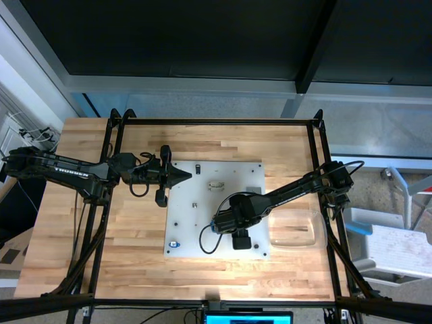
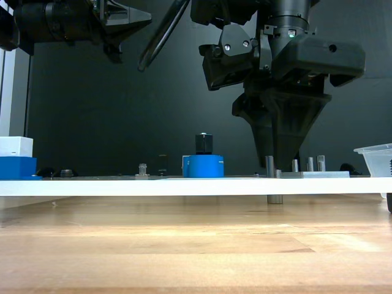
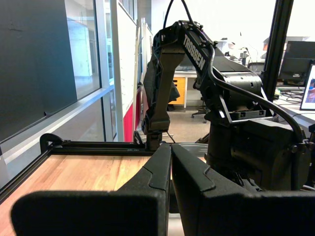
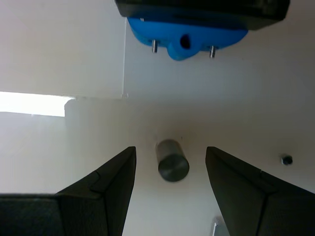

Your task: Pick the 16mm cylinder and place it in the container

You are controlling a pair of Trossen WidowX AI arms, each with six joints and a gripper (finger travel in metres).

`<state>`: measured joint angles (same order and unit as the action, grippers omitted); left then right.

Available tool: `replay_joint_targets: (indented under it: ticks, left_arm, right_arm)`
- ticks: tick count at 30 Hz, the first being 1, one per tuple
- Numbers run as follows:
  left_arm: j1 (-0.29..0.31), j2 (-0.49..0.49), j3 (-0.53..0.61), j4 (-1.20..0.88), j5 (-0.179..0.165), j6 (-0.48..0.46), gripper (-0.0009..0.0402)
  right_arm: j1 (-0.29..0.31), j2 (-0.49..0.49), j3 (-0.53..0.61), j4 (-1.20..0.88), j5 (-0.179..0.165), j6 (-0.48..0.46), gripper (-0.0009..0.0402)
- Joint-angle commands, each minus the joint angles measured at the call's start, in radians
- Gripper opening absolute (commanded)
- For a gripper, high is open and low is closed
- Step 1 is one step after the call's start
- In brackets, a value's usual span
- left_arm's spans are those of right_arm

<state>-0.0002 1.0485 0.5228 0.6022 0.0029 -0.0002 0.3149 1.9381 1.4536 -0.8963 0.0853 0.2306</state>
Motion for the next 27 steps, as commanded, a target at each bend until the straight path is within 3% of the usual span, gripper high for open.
replay_joint_targets:
  ticks: [1, 8, 19, 27]
  left_arm:
    - [0.000, 0.000, 0.000, 0.000, 0.000, 0.000, 0.0000]
    - [0.000, 0.000, 0.000, 0.000, 0.000, 0.000, 0.0000]
    - [0.000, 0.000, 0.000, 0.000, 0.000, 0.000, 0.0000]
    - [0.000, 0.000, 0.000, 0.000, 0.000, 0.000, 0.0000]
  right_arm:
    - [-0.001, 0.000, 0.000, -0.003, 0.001, 0.000, 0.0196]
    - [-0.001, 0.000, 0.000, -0.002, 0.001, -0.005, 0.0184]
    - [-0.001, -0.001, 0.003, -0.006, 0.000, -0.021, 0.0090]
    - [0.000, -0.001, 0.003, -0.006, 0.000, -0.022, 0.0052]
